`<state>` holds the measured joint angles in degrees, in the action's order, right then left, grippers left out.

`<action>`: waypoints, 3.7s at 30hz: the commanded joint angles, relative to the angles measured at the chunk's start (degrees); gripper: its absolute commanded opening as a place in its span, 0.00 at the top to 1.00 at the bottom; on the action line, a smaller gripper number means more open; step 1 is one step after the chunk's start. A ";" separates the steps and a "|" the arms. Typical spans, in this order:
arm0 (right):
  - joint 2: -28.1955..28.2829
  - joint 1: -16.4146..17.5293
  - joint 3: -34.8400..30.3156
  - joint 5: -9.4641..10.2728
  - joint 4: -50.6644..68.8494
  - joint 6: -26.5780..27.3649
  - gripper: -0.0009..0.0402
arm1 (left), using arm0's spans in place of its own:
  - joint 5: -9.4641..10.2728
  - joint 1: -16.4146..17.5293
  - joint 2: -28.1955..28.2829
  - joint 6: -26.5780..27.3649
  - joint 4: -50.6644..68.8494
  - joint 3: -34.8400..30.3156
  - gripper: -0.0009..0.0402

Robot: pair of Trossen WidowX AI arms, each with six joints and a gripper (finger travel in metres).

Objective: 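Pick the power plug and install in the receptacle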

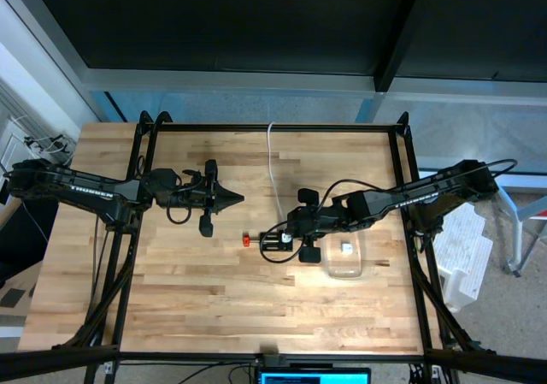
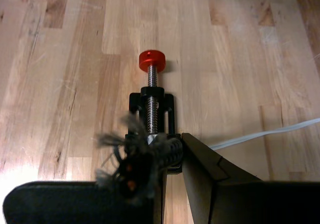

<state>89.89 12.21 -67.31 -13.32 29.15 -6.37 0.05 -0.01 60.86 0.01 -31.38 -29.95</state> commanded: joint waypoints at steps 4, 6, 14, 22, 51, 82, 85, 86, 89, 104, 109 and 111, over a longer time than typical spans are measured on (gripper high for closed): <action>0.57 0.04 0.26 -0.02 -0.33 -0.17 0.98 | -0.02 0.00 0.00 -0.02 0.00 0.00 0.98; 0.57 0.04 0.35 -0.04 -0.37 -0.17 0.98 | -0.02 0.02 0.00 -0.02 -0.02 0.00 0.98; 0.57 0.04 1.57 0.76 -2.08 -0.15 0.98 | -0.02 0.00 0.00 -0.02 0.00 0.00 0.98; 1.95 0.04 1.95 1.42 -4.39 0.11 0.98 | -0.02 0.00 0.00 -0.02 0.00 0.00 0.98; 1.40 -0.35 2.25 1.38 -4.24 1.18 0.98 | -0.02 0.02 0.00 -0.02 0.00 0.00 0.98; 1.51 -0.35 3.87 2.21 -5.31 1.36 0.98 | -0.02 0.00 0.00 -0.02 0.00 0.00 0.98; 1.51 -0.35 4.59 2.23 -6.29 1.33 0.98 | -0.02 0.02 0.00 -0.02 0.00 0.00 0.98; 1.51 -0.35 4.92 2.21 -6.58 1.33 0.98 | -0.02 0.00 0.00 -0.02 0.00 0.00 0.98; 1.53 -0.35 5.95 2.19 -7.17 1.25 0.98 | -0.02 0.02 0.00 -0.02 0.00 0.00 0.98; 3.41 -0.35 7.39 1.77 -9.18 1.11 0.98 | -0.02 0.00 0.00 -0.02 0.00 0.00 0.98; 3.41 -0.37 9.16 1.31 -11.17 0.87 0.98 | -0.02 0.00 0.00 -0.02 0.00 0.00 0.98; 3.41 -0.37 10.38 1.33 -12.92 0.66 0.98 | -0.02 0.02 0.00 -0.02 0.00 0.00 0.98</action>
<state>92.92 11.86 -58.02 -12.23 16.23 -5.48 0.05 -0.01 60.84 -0.01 -31.38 -29.93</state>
